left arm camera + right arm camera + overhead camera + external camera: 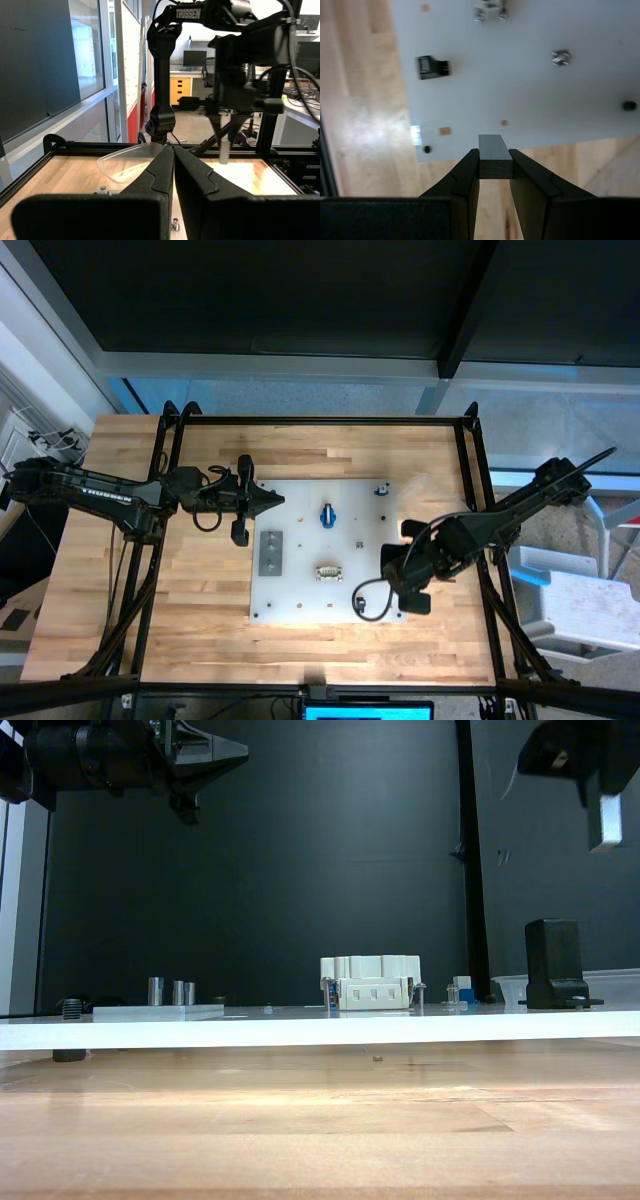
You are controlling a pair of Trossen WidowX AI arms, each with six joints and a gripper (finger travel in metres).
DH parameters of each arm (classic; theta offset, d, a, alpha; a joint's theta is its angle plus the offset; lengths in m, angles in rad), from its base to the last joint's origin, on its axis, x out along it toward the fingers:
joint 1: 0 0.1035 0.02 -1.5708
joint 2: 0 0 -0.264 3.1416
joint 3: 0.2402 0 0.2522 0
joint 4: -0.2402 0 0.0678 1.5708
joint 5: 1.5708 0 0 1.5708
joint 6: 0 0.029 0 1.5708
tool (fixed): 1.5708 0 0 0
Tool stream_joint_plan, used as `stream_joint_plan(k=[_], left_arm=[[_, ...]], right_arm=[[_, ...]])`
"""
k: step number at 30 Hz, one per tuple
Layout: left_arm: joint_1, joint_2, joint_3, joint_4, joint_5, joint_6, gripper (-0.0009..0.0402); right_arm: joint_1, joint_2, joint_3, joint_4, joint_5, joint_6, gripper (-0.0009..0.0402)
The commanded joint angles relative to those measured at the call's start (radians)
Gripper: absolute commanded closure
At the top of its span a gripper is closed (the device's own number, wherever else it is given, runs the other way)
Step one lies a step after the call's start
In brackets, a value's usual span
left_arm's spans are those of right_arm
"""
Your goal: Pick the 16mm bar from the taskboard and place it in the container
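Pick done — the right gripper (495, 169) is clamping the 16mm bar (494, 150) aloft over the taskboard's (300, 590) near right corner. The container (127, 162), off its far right corner, is waiting; the left gripper (173, 151) is hovering, pinched closed, over its left edge.

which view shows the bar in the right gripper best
The right wrist view: the bar sits close, clamped in the right gripper above the taskboard's edge. Low and left wrist views show it small, hanging from that gripper; the high view hides it. The left gripper, shut, hovers over the taskboard's far-left corner.
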Motion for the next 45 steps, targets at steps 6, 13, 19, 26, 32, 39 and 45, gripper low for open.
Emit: stream_joint_plan(k=[6, 13, 19, 26, 32, 39, 45], left_arm=[[0.0, 0.0, 0.0, 0.0, 0.0, 0.0, 0.0393], [0.0, 0.0, 0.0, 0.0, 0.0, 0.0, 0.0393], [0.0, 0.0, 0.0, 0.0, 0.0, 0.0, 0.0393], [0.0, 0.0, 0.0, 0.0, 0.0, 0.0, 0.0393], [0.0, 0.0, 0.0, 0.0, 0.0, 0.0, 0.0393], [0.0, 0.0, 0.0, 0.0, 0.0, 0.0, 0.0393], [0.0, 0.0, 0.0, 0.0, 0.0, 0.0, 0.0393]], right_arm=[[-0.109, -0.083, -0.091, 0.003, 0.0, 0.003, 0.0354], [-0.217, -0.158, -0.16, 0.001, 0.0, 0.002, 0.0354], [-0.317, -0.222, -0.219, -0.013, 0.0, 0.0, 0.0354], [-0.46, -0.304, -0.304, -0.014, 0.0, -0.001, 0.0354], [-0.568, -0.339, -0.358, -0.017, 0.0, -0.001, 0.0354], [-0.674, -0.37, -0.412, -0.018, -0.002, 0.0, 0.0354], [-0.716, -0.38, -0.437, -0.018, -0.002, 0.001, 0.0354]])
